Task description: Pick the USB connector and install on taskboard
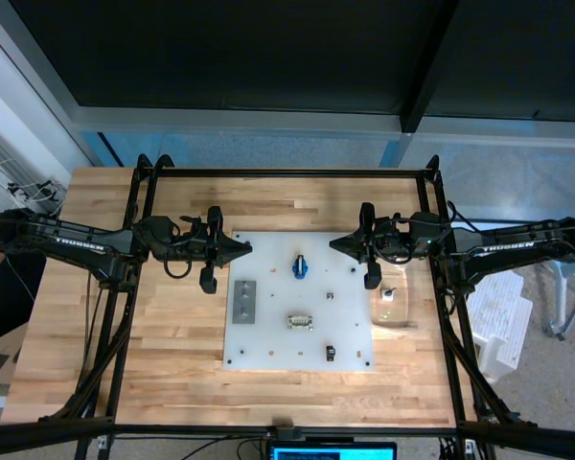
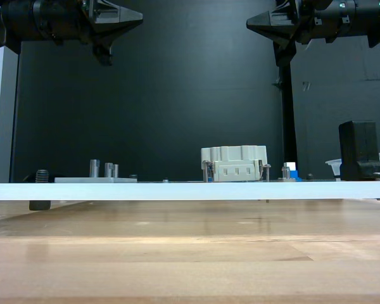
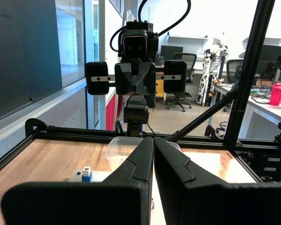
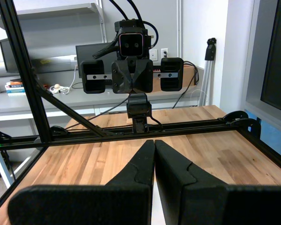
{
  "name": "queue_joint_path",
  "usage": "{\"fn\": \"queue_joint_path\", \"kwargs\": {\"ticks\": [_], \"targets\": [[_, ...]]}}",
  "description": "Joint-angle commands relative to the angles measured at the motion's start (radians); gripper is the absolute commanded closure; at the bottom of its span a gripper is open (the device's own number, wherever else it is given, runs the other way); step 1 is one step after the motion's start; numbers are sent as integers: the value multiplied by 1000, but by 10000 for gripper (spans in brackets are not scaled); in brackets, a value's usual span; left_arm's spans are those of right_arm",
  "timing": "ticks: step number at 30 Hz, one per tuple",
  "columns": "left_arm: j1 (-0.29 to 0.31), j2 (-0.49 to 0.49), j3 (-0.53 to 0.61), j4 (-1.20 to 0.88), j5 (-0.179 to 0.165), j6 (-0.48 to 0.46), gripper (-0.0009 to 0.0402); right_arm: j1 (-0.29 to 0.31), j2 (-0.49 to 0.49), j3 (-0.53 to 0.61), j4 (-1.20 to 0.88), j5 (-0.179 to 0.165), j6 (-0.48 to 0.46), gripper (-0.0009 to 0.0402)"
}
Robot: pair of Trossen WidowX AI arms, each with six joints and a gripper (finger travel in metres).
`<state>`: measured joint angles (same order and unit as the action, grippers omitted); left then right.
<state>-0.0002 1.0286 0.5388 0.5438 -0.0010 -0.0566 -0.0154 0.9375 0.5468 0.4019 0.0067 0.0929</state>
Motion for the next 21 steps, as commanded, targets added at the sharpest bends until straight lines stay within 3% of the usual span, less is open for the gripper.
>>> {"fn": "queue_joint_path", "kwargs": {"ticks": [1,13,21], "targets": [[0,1,0,0,0,0,393,1,0,0,0,0,3,393],[0,0,0,0,0,0,393,3,-9,0,-18,1,21,393],[0,0,0,0,0,0,393,5,-94,27,-266,1,32,393]]}}
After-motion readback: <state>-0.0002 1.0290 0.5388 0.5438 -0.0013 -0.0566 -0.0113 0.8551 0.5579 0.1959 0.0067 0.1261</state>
